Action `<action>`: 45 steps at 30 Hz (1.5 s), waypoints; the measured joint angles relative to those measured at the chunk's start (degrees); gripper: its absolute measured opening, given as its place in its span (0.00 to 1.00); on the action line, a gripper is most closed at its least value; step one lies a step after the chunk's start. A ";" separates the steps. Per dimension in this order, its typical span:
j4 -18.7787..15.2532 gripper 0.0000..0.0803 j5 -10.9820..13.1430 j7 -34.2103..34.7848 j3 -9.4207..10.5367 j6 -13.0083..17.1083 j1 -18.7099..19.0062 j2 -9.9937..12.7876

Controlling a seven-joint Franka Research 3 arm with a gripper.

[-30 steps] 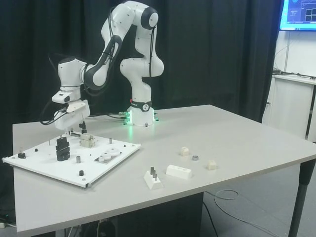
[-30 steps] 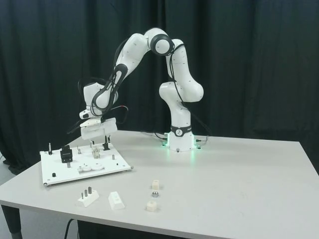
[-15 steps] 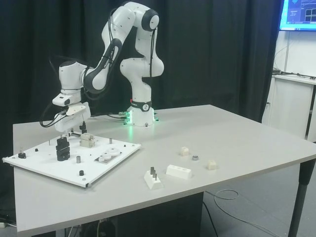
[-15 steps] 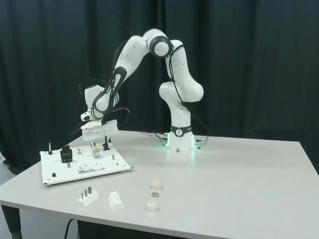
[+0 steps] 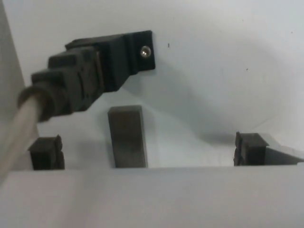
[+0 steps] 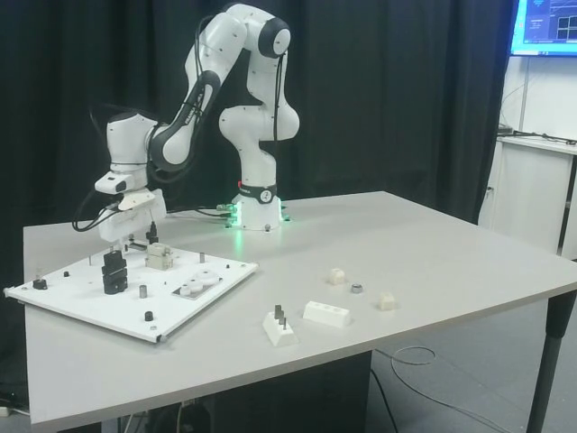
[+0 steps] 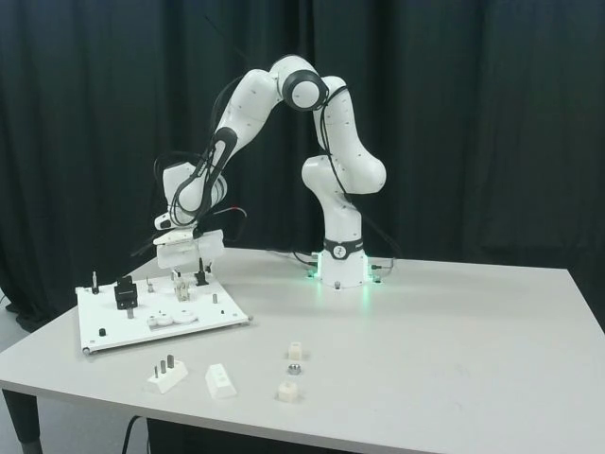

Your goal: Pick square peg 4.

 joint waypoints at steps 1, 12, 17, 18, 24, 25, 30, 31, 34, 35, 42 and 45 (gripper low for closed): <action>-0.01 1.00 0.54 -0.45 0.00 0.08 0.00 0.10; -0.02 1.00 6.49 -6.09 0.01 0.71 -0.01 1.97; -0.02 1.00 8.64 -7.88 0.01 0.78 -0.01 2.82; -0.02 1.00 8.95 -8.17 0.02 0.78 -0.01 2.95; 0.06 1.00 10.12 -9.19 0.03 0.82 -0.01 3.28; 0.06 1.00 10.13 -9.28 0.04 0.82 -0.01 3.31; 0.07 0.84 10.16 -9.57 0.04 0.82 -0.01 3.39; 0.07 0.84 10.17 -9.58 0.05 0.81 -0.01 3.40; 0.07 0.84 10.19 -9.59 0.07 0.81 -0.01 3.46; 0.07 0.84 10.19 -9.59 0.07 0.81 -0.01 3.47; 0.09 0.37 10.21 -9.61 0.15 0.81 -0.01 3.54; 0.10 0.19 10.21 -9.61 0.15 0.80 -0.01 3.56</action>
